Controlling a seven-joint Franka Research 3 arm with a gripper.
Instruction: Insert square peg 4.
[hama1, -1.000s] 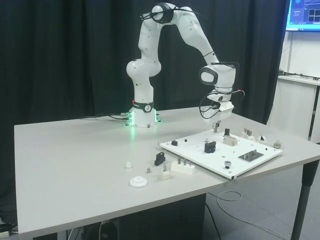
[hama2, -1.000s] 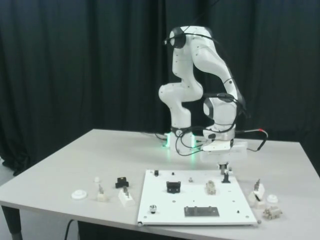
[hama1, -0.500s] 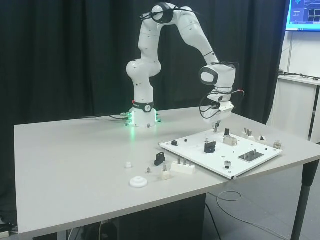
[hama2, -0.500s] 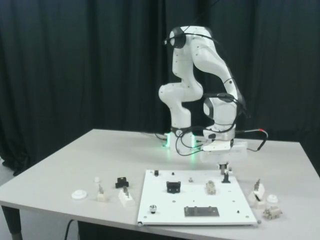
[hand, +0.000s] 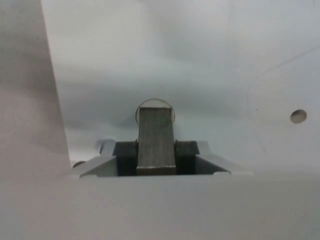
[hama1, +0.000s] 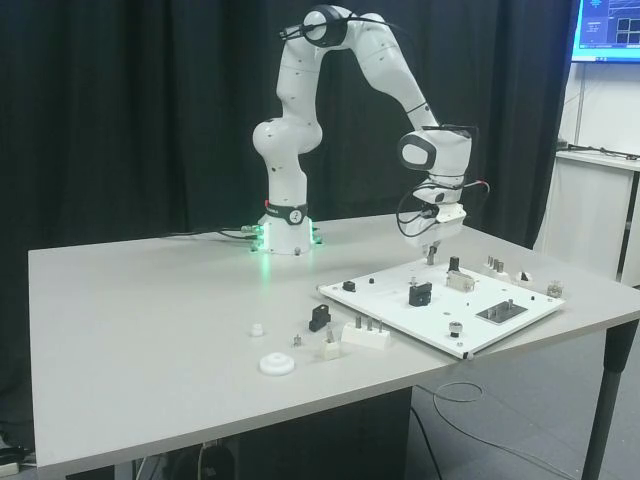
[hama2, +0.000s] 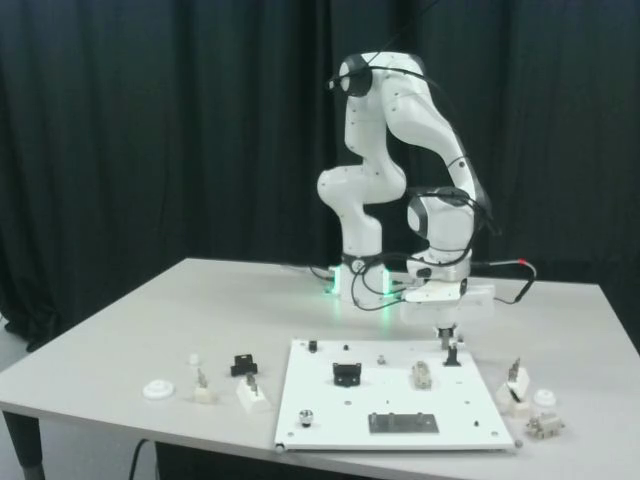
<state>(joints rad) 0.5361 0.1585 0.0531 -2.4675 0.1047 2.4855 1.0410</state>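
Wrist view: you see the peg (hand: 156, 140) clamped between the two fingers (hand: 124, 156), its long axis running straight out from the hand (hand: 156, 162) toward the white board (hand: 240, 65) below. The fingers are closed on the peg's flanks, one each side. Past the peg's far end a round rim (hand: 155, 104) shows, partly covered by the peg tip. Whether that rim is the target socket you cannot tell from here. A small hole (hand: 298, 116) sits well apart from the peg on the same board.

First room view: the hand (hama1: 432, 243) hangs over the back edge of the board (hama1: 440, 300), wrist pointing down, peg (hama1: 431, 255) vertical. The tip is close above the board; contact cannot be judged. A black fixture (hama1: 419, 294) stands nearer the board's middle, clear of the hand.

Second room view: the same picture, the hand (hama2: 445, 335) above the board's (hama2: 390, 400) far right part, peg axis upright, a small fitting (hama2: 455, 352) just beside it.

Judgement: the peg is carried, not seated. The coming move turns on one thing: the socket lies straight below along the peg's own axis, so you need a plain descent with the square faces lined up to the opening. Any twist about that axis would likely jam the corners.

Loose parts (hama1: 330, 340) lie on the desk (hama1: 150, 310), off the board, out of the way.
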